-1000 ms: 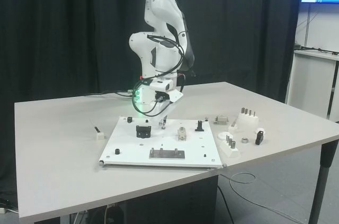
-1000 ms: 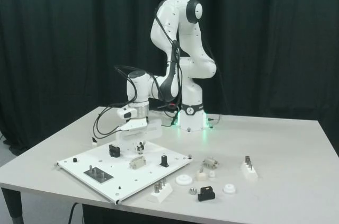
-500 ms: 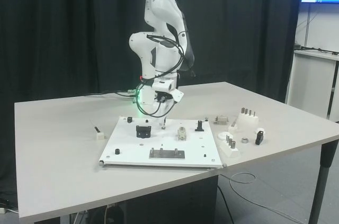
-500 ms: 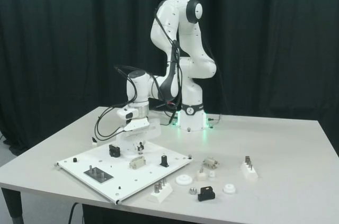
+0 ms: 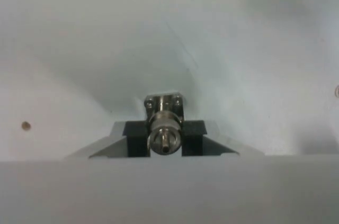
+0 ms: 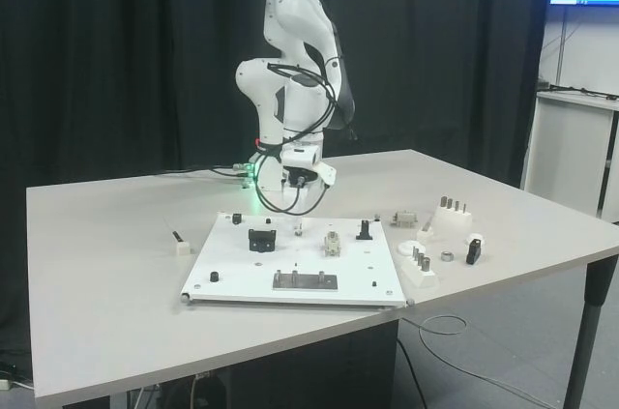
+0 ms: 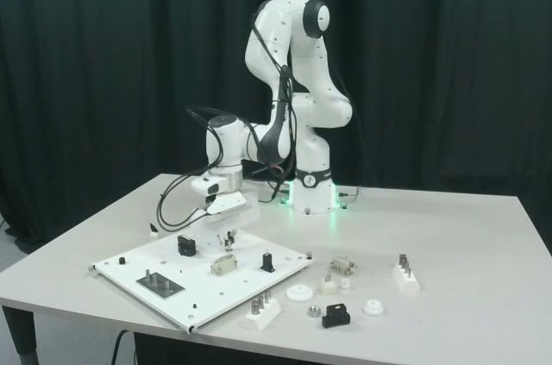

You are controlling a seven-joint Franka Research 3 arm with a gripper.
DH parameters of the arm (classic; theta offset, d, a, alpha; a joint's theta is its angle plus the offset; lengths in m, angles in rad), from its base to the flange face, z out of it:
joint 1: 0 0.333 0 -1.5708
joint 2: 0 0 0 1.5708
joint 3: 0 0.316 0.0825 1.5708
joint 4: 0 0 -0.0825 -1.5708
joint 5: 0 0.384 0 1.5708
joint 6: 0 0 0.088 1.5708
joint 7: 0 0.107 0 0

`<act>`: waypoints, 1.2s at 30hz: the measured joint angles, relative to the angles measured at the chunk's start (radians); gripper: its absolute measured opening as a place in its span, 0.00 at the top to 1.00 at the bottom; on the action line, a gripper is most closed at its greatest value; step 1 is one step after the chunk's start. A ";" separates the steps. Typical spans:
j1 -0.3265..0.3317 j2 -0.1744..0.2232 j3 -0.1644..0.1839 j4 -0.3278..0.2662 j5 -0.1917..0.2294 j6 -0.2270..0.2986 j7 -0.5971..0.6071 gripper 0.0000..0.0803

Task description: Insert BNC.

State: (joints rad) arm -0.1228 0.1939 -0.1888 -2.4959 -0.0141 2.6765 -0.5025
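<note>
The metal BNC connector (image 6: 298, 226) stands upright on the white board (image 6: 242, 274), near the board's far edge. In the second room view the BNC connector (image 7: 228, 237) stands free, and my gripper (image 7: 226, 207) hangs a short way above it. The gripper (image 6: 301, 187) does not touch the connector. In the wrist view the BNC connector (image 5: 164, 128) and its square flange show straight below. My gripper (image 5: 164, 140) is open, with a black finger (image 5: 136, 138) on either side of the connector.
The board also carries a black fixture (image 6: 260, 239), a grey plate with pegs (image 6: 304, 279), another small connector (image 6: 331, 243) and a black clip (image 6: 364, 229). White peg holders (image 6: 451, 216) and a black part (image 6: 473, 249) lie beside the board. A small white block (image 6: 181, 245) lies on its other side.
My gripper has risen from down at the BNC connector to a short way above it. The connector has stayed on the board.
</note>
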 joint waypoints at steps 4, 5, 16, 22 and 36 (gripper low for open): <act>0.000 0.000 0.000 0.000 0.000 0.000 -0.030 0.84; 0.000 0.000 0.000 0.000 0.000 0.000 -0.035 0.84; 0.000 0.000 0.000 0.000 0.000 0.002 -0.107 0.84; 0.000 0.000 0.000 0.000 -0.001 0.003 -0.147 0.84; 0.002 0.000 0.000 -0.001 -0.020 0.007 -0.229 0.84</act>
State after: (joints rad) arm -0.1207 0.1942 -0.1888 -2.4970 -0.0342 2.6833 -0.7312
